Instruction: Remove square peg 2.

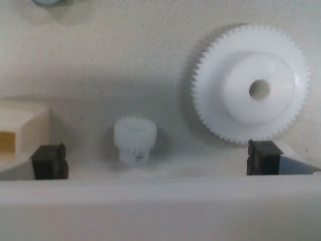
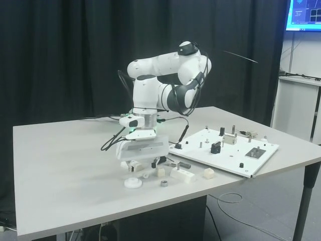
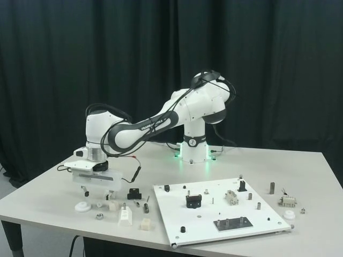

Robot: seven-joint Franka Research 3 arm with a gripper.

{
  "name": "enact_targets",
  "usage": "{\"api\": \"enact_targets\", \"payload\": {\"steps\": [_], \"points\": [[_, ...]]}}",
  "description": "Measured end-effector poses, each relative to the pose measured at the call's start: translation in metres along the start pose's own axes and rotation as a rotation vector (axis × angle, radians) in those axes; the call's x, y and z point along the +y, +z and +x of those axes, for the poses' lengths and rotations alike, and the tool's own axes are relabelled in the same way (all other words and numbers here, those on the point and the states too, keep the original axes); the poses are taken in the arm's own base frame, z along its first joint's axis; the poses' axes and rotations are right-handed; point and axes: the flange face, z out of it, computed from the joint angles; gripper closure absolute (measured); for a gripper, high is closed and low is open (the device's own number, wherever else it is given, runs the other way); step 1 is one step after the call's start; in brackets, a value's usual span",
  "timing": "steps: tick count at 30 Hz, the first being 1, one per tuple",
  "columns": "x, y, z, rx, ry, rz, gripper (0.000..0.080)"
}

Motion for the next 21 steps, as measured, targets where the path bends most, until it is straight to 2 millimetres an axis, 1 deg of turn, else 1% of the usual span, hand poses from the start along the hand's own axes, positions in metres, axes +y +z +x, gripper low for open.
{"api": "enact_targets", "payload": {"steps": [21], "points": [[-0.007,-0.045,0.003,-0.009,-0.011,0.013,0.0003]]}}
